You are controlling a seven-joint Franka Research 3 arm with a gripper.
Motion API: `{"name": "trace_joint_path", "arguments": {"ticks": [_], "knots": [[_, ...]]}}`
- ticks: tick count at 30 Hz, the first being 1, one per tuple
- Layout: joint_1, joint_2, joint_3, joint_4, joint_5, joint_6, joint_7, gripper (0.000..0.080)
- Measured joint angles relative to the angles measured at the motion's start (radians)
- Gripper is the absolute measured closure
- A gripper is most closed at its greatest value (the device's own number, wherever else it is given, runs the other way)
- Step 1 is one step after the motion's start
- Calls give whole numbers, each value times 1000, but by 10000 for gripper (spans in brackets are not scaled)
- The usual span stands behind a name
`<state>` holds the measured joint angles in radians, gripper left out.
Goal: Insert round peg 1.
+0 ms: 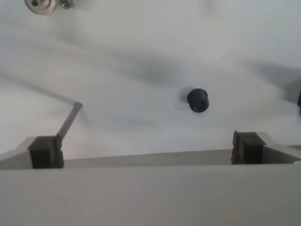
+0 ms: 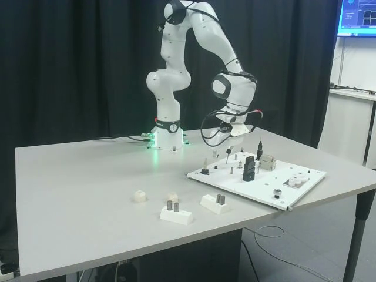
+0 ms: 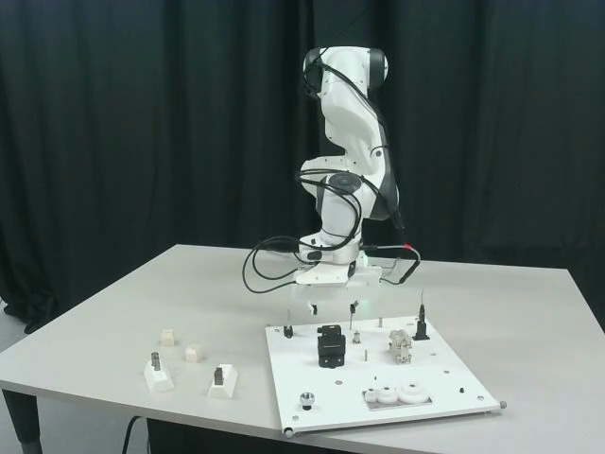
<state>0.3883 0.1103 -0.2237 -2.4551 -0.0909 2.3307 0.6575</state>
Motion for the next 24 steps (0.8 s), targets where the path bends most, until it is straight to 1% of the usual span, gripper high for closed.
{"name": "trace_joint_path", "arguments": {"ticks": [12,24], "knots": [[-2,1,-2,-6,-2,-7,0,3],[-3,11,-7,-9,-2,-6,0,3]]}}
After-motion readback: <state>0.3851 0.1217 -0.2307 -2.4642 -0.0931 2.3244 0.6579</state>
